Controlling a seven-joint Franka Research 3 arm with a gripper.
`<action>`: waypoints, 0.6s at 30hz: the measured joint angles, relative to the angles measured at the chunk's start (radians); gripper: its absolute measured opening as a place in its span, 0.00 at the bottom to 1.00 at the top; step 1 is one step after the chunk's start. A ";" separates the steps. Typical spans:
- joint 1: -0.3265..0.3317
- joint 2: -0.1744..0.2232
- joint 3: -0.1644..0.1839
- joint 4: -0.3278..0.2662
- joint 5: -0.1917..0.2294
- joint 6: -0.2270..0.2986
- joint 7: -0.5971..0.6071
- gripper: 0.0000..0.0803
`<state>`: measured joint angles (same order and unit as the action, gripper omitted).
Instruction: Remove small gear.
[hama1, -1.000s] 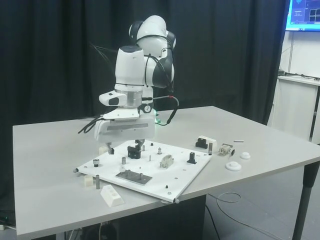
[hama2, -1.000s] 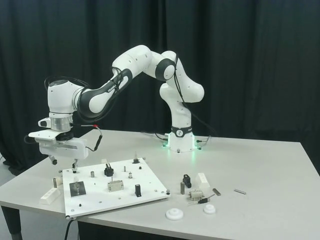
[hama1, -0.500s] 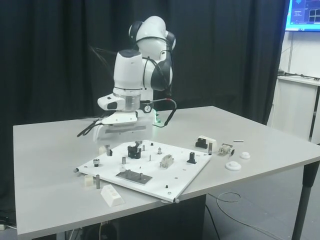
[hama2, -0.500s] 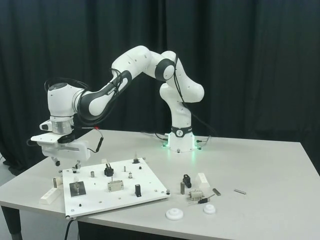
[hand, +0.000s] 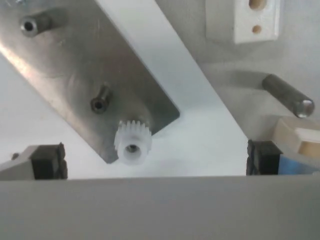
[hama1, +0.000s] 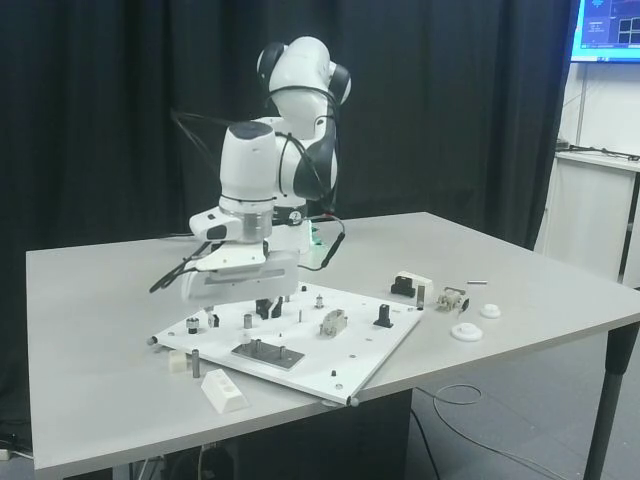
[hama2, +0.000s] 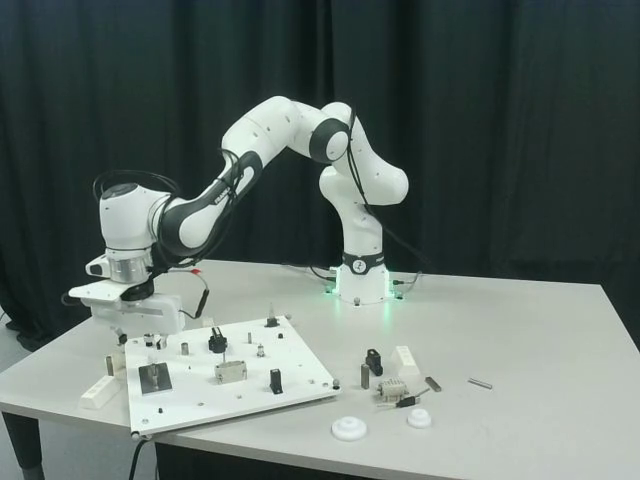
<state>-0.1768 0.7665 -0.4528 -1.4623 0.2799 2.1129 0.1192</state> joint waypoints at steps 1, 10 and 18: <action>0.001 0.001 0.001 -0.005 0.003 0.008 0.000 1.00; 0.003 0.007 0.011 -0.043 0.010 0.062 0.000 1.00; 0.004 0.012 0.016 -0.061 0.010 0.088 0.000 1.00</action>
<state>-0.1729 0.7784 -0.4365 -1.5232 0.2896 2.2010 0.1191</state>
